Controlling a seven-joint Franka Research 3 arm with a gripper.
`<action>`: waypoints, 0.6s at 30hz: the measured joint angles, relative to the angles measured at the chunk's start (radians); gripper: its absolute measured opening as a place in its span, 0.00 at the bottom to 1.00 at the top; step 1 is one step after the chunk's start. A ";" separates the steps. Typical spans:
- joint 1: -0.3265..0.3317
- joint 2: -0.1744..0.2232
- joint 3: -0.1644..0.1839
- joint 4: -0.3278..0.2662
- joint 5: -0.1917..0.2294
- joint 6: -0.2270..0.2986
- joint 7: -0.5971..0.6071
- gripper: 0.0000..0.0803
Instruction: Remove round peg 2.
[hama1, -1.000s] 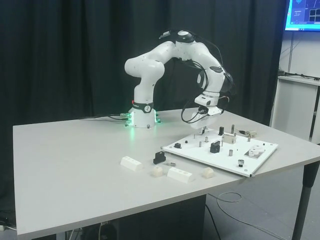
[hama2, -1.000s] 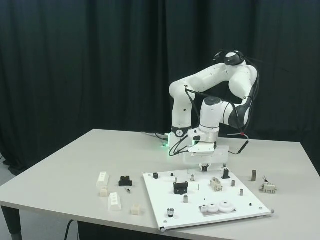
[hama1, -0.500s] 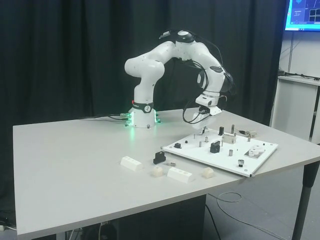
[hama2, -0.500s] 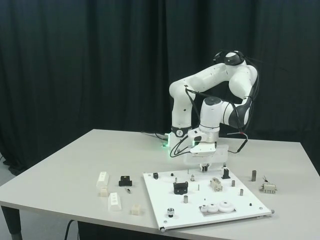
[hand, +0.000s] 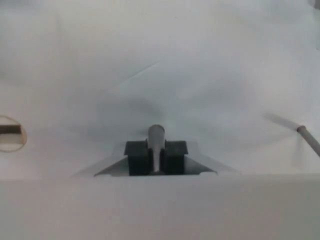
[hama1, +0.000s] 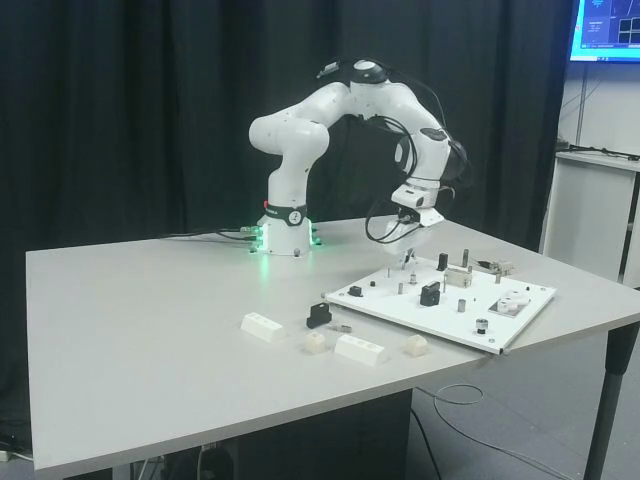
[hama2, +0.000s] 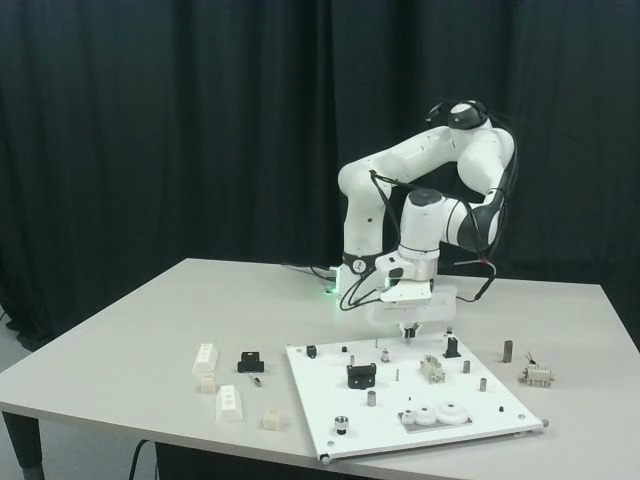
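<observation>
gripper (hand: 156, 159) observed closed on round peg 2 (hand: 156, 142), the black fingers (hand: 137, 157) pressed against either side of the grey shaft, with the peg's free end projecting beyond the fingertips. in the second room view the gripper (hama2: 409, 333) hangs above the rear part of the white board (hama2: 330, 425), and the peg tip appears clear of the board face; contact cannot be confirmed from that angle. the first room view shows the gripper (hama1: 410, 252) in the same raised position over the board (hama1: 520, 325).

below and around the gripper the board carries several items: a black block (hama2: 361, 375) forward of the gripper and to one side, a small upright grey pin (hama2: 384, 354) close beneath it, a black fitting (hama2: 451, 347) just beside it on the other side, and white gears (hama2: 440, 413) well forward near the board's front edge. a further thin grey pin (hand: 310, 140) shows at the edge of the wrist view, apart from the held peg.

on the grey surface (hama2: 140, 340), well away from the gripper, lie white blocks (hama2: 205, 358) and a black bracket (hama2: 250, 362). green lights (hama1: 262, 238) are lit at the arm base.
</observation>
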 joint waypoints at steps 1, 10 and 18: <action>0.001 0.000 -0.005 0.000 -0.003 -0.005 0.003 0.08; 0.017 0.000 -0.066 0.000 -0.057 -0.074 0.004 0.08; 0.028 0.001 -0.114 0.004 -0.083 -0.120 0.004 0.08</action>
